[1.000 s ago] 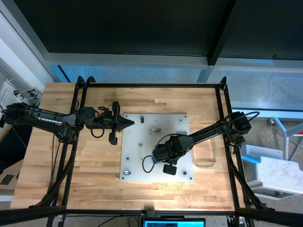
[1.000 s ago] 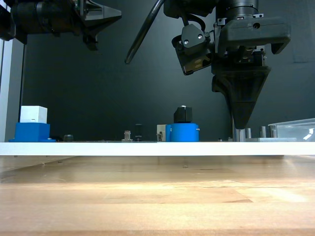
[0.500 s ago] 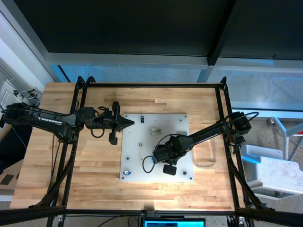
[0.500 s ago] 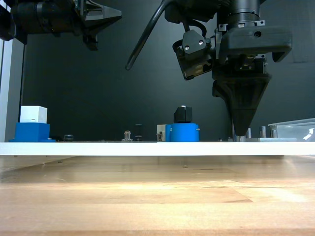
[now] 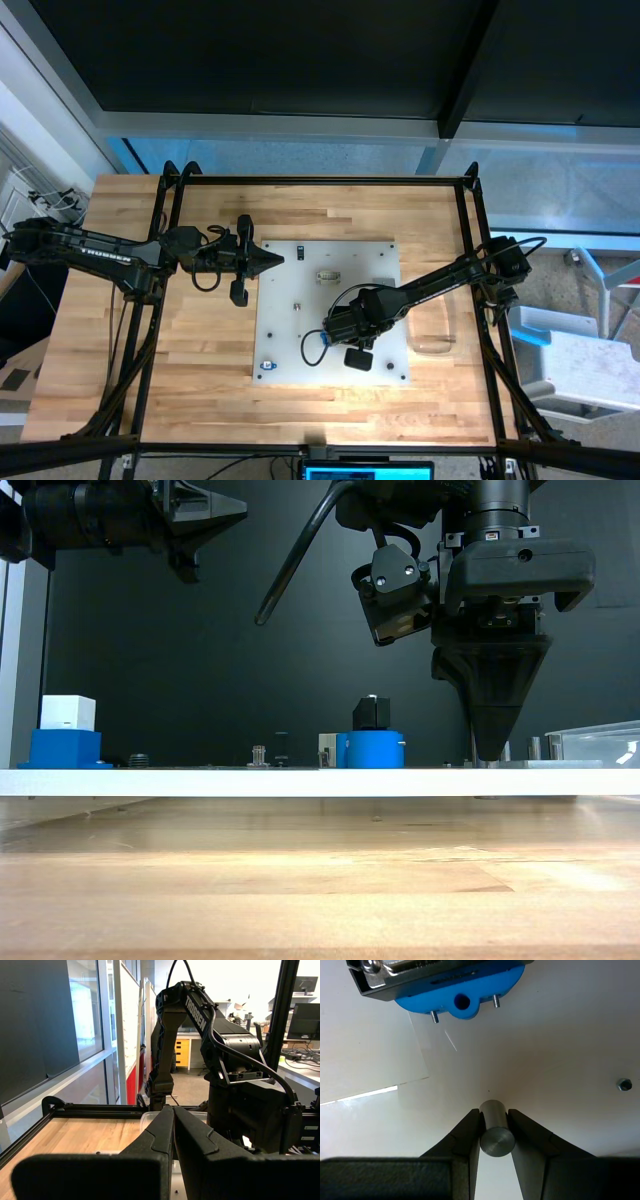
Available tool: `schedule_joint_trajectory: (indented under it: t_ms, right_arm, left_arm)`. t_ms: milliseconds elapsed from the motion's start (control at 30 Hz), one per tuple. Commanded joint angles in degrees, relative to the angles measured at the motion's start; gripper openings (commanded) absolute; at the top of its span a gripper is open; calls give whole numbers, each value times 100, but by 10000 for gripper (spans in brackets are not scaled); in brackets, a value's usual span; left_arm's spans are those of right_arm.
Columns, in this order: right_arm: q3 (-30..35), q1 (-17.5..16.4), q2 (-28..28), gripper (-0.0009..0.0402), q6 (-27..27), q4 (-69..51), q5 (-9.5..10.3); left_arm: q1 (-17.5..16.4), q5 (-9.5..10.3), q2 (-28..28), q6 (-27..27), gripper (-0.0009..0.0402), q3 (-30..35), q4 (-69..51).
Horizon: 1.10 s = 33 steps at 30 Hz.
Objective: Pick the 16mm cylinder and place it in the taskboard
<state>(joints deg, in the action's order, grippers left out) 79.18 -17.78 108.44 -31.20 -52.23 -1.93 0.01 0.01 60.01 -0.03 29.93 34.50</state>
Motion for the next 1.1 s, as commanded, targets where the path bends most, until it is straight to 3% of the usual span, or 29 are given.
schedule_joint_trajectory:
  t_ms: [33, 567, 1100]
  right_arm:
    - [4, -2, 0, 33, 2, 24, 0]
    - [33, -26, -42, 144, 7, 0, -2]
    - [85, -39, -376, 157, 15, -326, 0]
  left_arm:
    - [-2, 0, 0, -2, 0, 2, 2]
    - [-2, 0, 0, -2, 0, 2, 2]
    - [0, 0, 0, -2, 0, 2, 2]
